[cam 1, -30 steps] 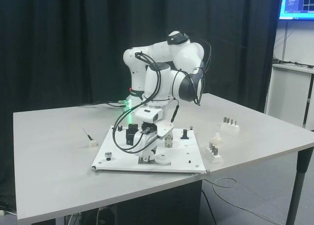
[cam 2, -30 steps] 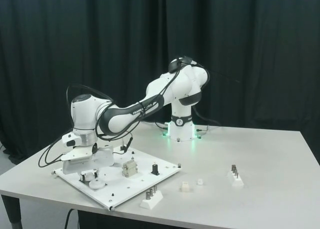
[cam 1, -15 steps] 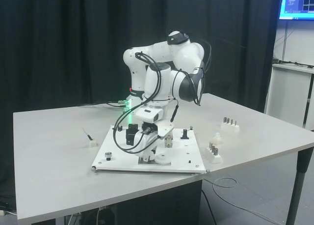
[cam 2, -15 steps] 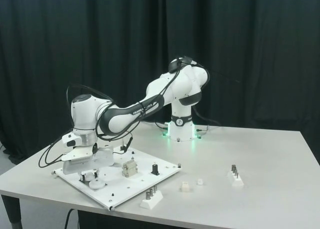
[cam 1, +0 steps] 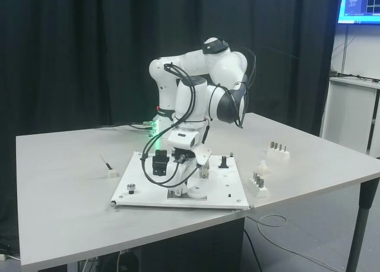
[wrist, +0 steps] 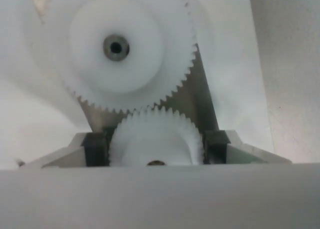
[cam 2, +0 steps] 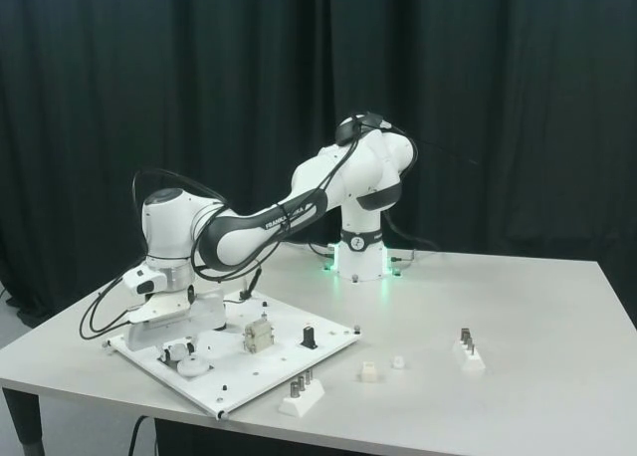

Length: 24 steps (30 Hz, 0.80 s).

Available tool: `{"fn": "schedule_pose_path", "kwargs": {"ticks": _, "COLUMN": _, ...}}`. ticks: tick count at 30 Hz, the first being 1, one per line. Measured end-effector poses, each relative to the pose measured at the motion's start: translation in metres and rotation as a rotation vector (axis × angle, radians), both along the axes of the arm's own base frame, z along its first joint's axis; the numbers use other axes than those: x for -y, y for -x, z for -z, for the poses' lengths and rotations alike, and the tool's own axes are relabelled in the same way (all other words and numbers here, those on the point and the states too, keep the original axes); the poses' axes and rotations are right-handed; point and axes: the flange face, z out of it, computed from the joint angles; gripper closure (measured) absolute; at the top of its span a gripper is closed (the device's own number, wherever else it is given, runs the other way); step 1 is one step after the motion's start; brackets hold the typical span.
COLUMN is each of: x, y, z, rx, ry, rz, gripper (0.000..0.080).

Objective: Insert medium gear.

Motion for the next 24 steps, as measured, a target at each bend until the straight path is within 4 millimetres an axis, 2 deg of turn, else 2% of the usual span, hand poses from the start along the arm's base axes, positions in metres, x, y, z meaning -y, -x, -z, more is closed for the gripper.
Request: {"fn": "schedule_pose_path", "kwargs": {"ticks": 24, "x": -0.0019, "y": 0.0019, "z": 0.0043, "rx": 0.012, "ry": 0.014, "rz": -0.003, "gripper": 0.0406}}
